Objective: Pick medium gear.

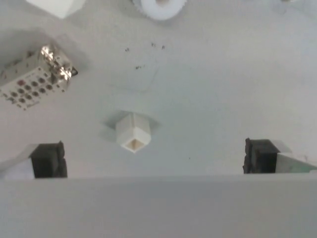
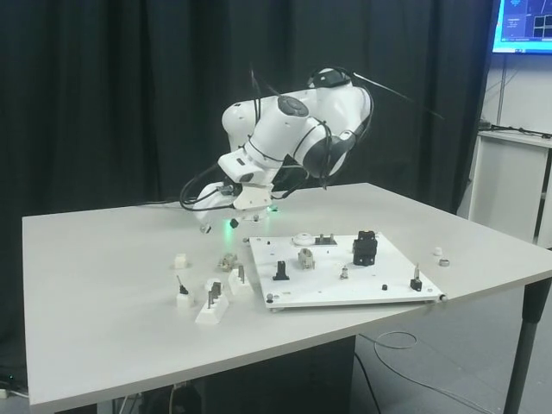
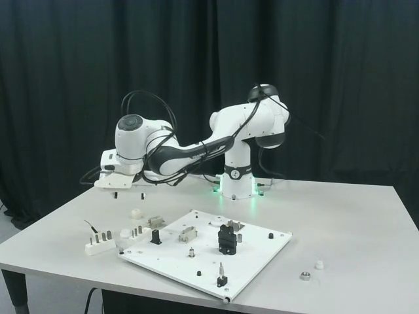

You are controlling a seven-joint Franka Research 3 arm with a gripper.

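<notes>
The medium gear is a white toothed wheel, cut off by the wrist view's edge. In the room views the gear lies on the back edge of the white board. My gripper is open, its black fingertips wide apart and holding nothing. The gripper hangs above the grey table, left of the board and well apart from the gear. Below it sits a small white block.
A grey pin connector lies beside the white block. A white peg holder stands near the board's front left corner. The board carries a black fixture and several small parts. Two small pieces lie to its right.
</notes>
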